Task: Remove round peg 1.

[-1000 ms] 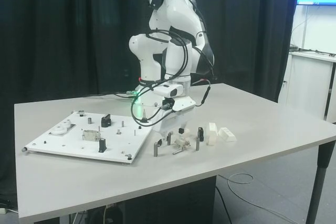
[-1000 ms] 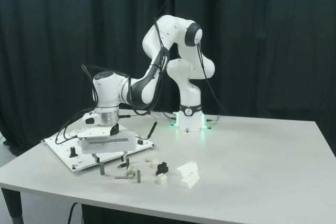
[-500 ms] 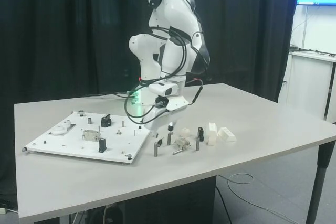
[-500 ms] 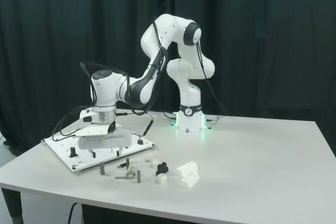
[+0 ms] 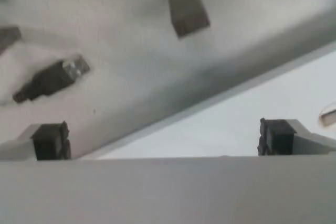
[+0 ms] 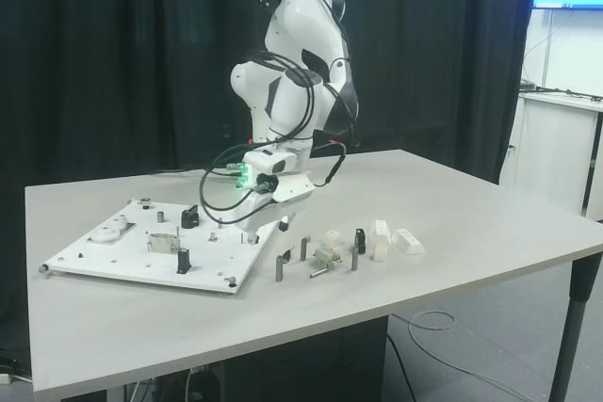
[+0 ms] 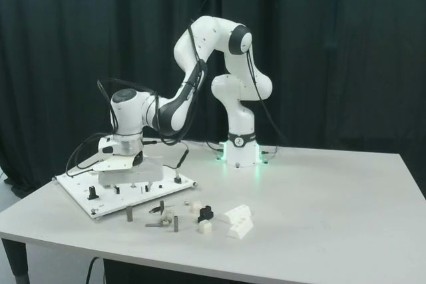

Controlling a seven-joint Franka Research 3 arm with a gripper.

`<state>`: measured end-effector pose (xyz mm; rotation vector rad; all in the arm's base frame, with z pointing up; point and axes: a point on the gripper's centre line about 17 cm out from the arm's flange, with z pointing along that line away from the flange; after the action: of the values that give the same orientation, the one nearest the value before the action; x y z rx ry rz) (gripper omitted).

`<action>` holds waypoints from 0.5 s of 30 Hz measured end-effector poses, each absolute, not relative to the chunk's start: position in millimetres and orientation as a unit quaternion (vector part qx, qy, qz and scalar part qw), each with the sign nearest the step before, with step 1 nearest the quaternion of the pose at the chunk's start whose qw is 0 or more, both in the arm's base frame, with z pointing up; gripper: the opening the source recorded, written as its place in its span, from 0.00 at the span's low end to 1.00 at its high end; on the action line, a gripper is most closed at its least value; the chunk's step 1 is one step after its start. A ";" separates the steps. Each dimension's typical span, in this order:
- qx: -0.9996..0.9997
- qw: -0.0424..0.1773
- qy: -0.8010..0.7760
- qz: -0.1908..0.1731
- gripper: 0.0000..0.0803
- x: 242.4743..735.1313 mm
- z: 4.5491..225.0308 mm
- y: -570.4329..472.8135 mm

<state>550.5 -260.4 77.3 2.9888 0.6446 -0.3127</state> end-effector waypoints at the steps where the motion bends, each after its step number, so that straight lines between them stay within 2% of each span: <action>1: 0.972 0.033 0.208 -0.104 1.00 547.2 75.8 -261.6; 15: 0.974 0.025 0.192 -0.117 1.00 508.0 53.2 -274.5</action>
<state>508.0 -274.5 53.2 3.0128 0.5929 -0.3619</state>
